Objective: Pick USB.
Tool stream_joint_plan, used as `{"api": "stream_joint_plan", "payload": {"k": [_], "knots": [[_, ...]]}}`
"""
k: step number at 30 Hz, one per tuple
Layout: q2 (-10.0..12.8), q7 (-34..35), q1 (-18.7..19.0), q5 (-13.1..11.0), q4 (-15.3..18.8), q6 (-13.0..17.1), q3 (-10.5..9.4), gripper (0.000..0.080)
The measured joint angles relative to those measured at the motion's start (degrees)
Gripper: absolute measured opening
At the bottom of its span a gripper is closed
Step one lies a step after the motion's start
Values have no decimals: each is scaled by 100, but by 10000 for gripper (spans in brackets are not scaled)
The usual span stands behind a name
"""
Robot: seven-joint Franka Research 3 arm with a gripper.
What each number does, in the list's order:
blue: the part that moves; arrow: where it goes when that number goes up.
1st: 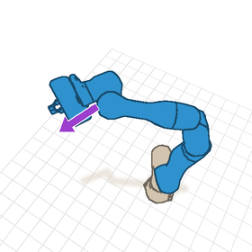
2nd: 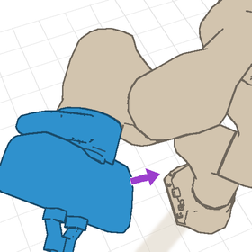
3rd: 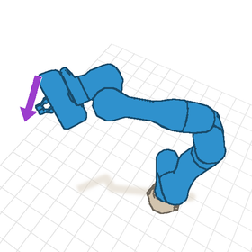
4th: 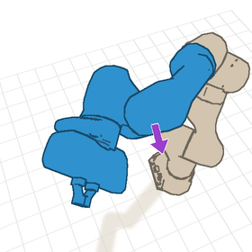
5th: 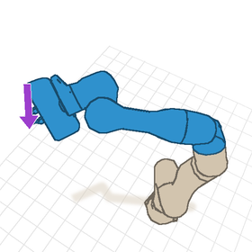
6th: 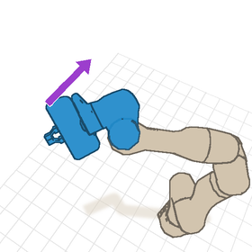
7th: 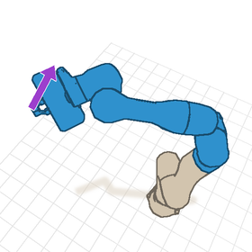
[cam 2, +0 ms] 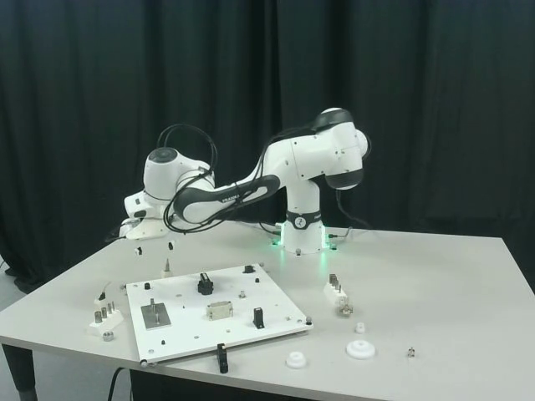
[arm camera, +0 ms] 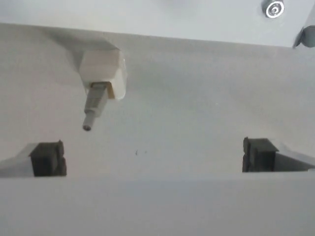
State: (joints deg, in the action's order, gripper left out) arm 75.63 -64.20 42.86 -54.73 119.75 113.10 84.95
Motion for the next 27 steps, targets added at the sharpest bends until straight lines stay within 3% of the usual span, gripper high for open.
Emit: {"api": "stream_joint_plan", "payload": {"k": [16,27], "knots": [[0,0,-104,4,-297,-114,37,800],[1,8,-189,4,-684,-74,93,800]]}}
